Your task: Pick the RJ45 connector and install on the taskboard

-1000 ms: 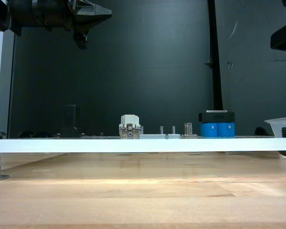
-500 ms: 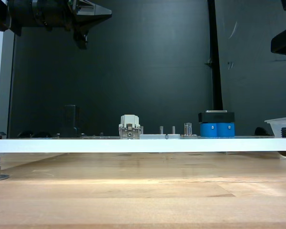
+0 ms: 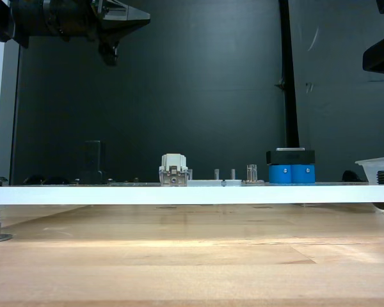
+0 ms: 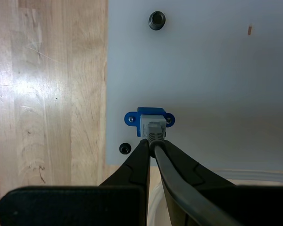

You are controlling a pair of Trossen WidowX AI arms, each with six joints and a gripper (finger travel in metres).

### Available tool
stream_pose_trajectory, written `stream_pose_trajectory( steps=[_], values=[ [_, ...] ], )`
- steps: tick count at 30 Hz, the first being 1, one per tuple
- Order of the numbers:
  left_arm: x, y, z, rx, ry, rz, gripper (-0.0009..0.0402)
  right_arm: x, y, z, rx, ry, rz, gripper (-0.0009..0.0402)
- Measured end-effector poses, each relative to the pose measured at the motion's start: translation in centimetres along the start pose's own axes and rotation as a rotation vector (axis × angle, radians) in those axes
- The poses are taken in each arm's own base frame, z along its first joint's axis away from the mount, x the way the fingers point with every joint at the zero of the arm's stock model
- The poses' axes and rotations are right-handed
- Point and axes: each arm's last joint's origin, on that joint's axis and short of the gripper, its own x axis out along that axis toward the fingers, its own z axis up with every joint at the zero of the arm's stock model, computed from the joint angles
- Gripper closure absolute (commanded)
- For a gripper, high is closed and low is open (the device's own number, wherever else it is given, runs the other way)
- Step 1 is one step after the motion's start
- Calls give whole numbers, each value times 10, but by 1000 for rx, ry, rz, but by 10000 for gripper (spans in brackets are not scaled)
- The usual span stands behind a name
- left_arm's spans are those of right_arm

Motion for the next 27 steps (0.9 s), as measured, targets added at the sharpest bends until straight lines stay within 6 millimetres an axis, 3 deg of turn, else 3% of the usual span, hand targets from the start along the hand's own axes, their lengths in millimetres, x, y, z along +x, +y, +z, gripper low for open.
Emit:
stream_pose_trajectory(
  steps=[27],
  values=[
    [0, 0, 0, 0, 0, 0, 393, -5, 0, 1, 0, -6, 2, 393]
  ],
)
